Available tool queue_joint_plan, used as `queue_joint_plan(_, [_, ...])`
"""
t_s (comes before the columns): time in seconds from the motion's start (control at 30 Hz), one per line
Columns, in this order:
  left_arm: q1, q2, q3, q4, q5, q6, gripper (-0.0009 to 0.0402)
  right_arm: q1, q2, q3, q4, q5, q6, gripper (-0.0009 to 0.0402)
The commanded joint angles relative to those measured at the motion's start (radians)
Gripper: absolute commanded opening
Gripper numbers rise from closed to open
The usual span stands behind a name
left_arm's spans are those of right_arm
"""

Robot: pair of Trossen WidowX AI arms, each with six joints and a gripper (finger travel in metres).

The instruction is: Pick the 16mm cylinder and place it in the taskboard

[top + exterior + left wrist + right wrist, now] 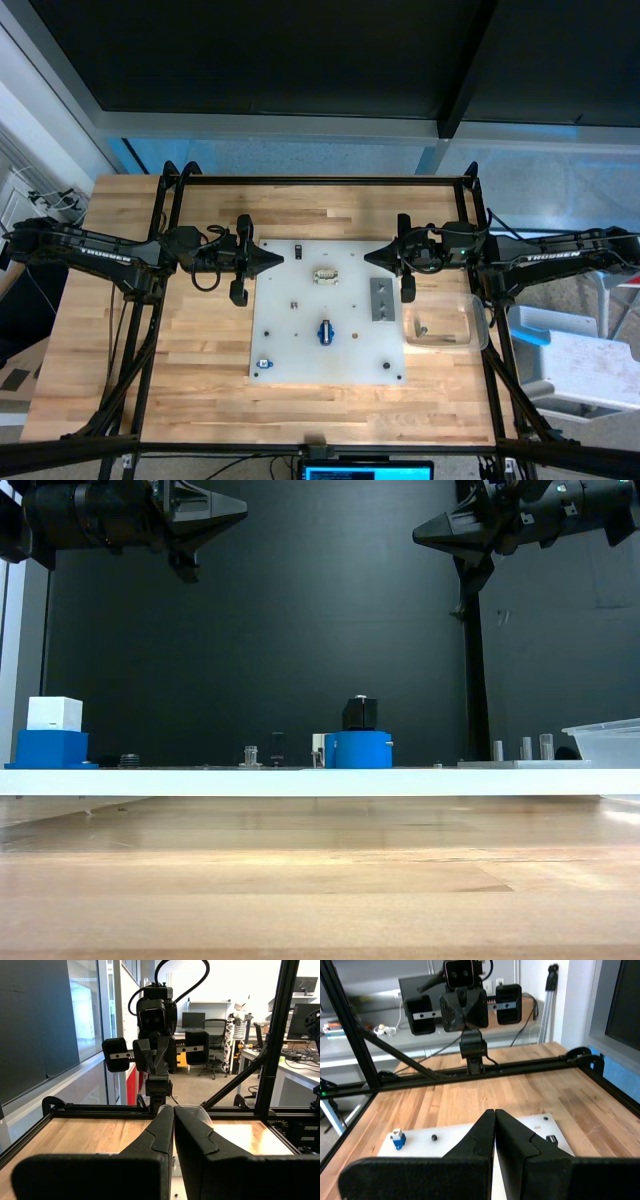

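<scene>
Table (200, 380): bare wood with a black frame round it.

Taskboard (300, 345): white plate lying flat mid-table, directly below the gap between my two arms.

Left gripper (279, 258): hangs high over the taskboard's left edge, pointing inward. Jaws pressed together, nothing between them. Its wrist view shows the two fingers meeting flush.

Right gripper (367, 257): mirror pose over the taskboard's right part, also high. Jaws together and empty. It is the nearer of the two to the bin.

Bin (481, 330): clear plastic, on the table just off the taskboard's right edge.

Block (381, 299): grey metal, on the right side of the taskboard, between the bin and the centre.

Connector (325, 332): blue, upright, near the middle of the taskboard.

Cylinder (422, 327): one small grey speck inside the bin, near its left wall. I take it for the peg, though it is too small to tell its pose.

Handling, my estimate:
- It is solid metal and stiff, so firm pressure will not hurt it.
- It is light, because it is far smaller than my fingers.
- It is smooth and round, so it should roll on the bin floor and may squirt out of a skewed pinch.
- Best hold is across the round sides at mid-length, pads square to the axis.
- Enough of the end must stay clear below the pads to enter a hole.
- The bin wall sits close beside it and will crowd one finger, so I would open just wide enough and come straight down.
</scene>
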State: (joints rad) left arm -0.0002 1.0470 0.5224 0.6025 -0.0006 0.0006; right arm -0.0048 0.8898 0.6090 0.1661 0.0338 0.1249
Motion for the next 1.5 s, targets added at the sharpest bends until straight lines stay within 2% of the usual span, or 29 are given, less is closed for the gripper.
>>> queue_joint_plan(0.03, [0.0,0.0,0.0,0.0,0.0,0.0,0.0,0.002,0.0,0.044,-0.092,0.003,0.002,0.0])
queue_joint_plan(0.13, [0.0,0.0,0.0,0.0,0.0,0.0,0.0,0.005,0.0,0.089,-0.204,0.037,0.022,0.0])
queue_joint_plan(0.27, [0.0,0.0,0.0,0.0,0.0,0.0,0.0,0.01,0.0,0.152,-0.351,0.052,0.066,0.0])
queue_joint_plan(0.5, [0.0,0.0,0.0,0.0,0.001,0.0,0.0,0.022,0.0,0.233,-0.583,0.054,0.114,0.0])
queue_joint_plan(0.97, [0.0,0.0,0.0,0.0,0.0,0.0,0.0,0.046,0.002,0.312,-0.898,0.051,0.254,0.0])
queue_joint_plan(1.5, [0.0,0.0,0.0,0.0,0.001,0.0,0.0,0.189,0.045,0.331,-1.033,0.043,0.394,0.0])
